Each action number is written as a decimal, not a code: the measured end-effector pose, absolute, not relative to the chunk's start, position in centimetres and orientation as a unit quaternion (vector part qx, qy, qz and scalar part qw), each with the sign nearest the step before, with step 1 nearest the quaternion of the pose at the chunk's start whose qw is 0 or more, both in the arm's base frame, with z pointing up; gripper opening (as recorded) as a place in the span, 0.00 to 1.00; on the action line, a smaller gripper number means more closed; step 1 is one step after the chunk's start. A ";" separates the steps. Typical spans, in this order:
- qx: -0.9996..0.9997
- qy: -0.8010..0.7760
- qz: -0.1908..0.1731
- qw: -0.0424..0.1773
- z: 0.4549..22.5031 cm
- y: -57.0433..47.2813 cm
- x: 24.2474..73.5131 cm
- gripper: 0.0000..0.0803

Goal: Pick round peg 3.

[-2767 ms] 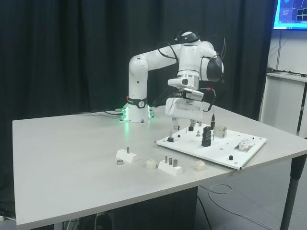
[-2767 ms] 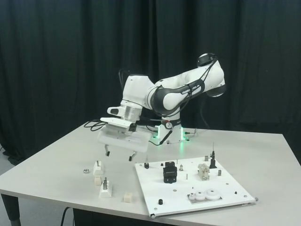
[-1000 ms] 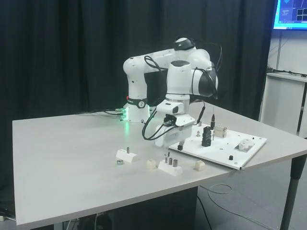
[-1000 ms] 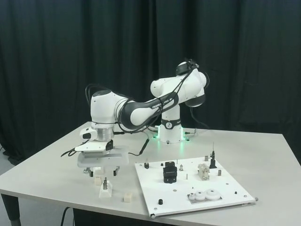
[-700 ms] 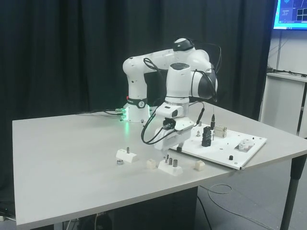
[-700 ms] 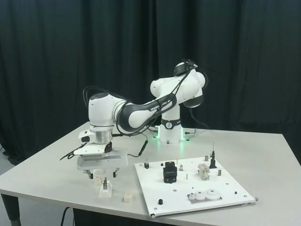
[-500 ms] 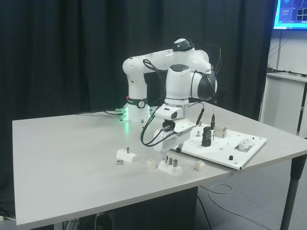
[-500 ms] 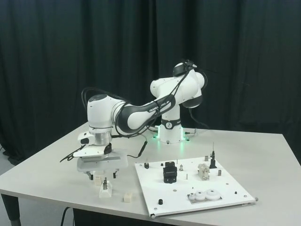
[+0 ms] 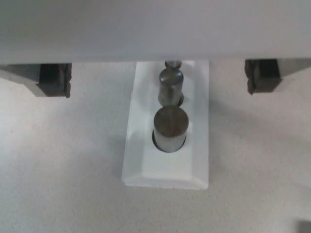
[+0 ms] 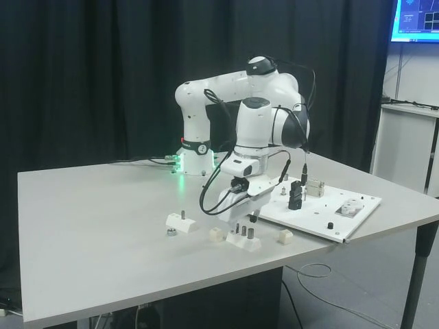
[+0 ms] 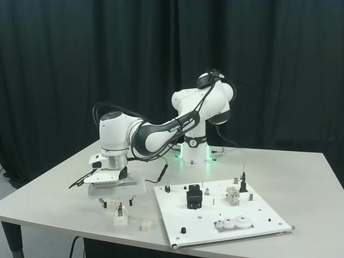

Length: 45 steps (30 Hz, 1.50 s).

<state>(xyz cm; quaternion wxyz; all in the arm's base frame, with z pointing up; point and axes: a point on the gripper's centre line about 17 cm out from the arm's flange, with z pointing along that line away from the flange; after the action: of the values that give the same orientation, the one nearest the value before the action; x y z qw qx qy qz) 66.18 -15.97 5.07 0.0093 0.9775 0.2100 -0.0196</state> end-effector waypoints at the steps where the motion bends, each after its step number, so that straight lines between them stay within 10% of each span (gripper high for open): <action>1: 0.977 0.211 -0.020 0.010 5.0 -16.0 66.2 1.00; 33: 0.976 0.213 -0.027 0.013 3.1 -16.0 65.6 1.00; 34: 0.976 0.213 -0.027 0.013 3.1 -16.0 65.6 0.85; 43: 0.976 0.214 -0.026 0.014 3.1 -15.9 65.7 0.85; 44: 0.976 0.214 -0.026 0.014 3.1 -15.9 65.7 0.42; 45: 0.976 0.215 -0.026 0.014 3.1 -15.9 65.7 0.42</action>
<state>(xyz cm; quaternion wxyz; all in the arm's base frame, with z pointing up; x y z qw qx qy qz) 65.70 -15.88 3.13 0.0136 0.9763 0.2146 -0.0256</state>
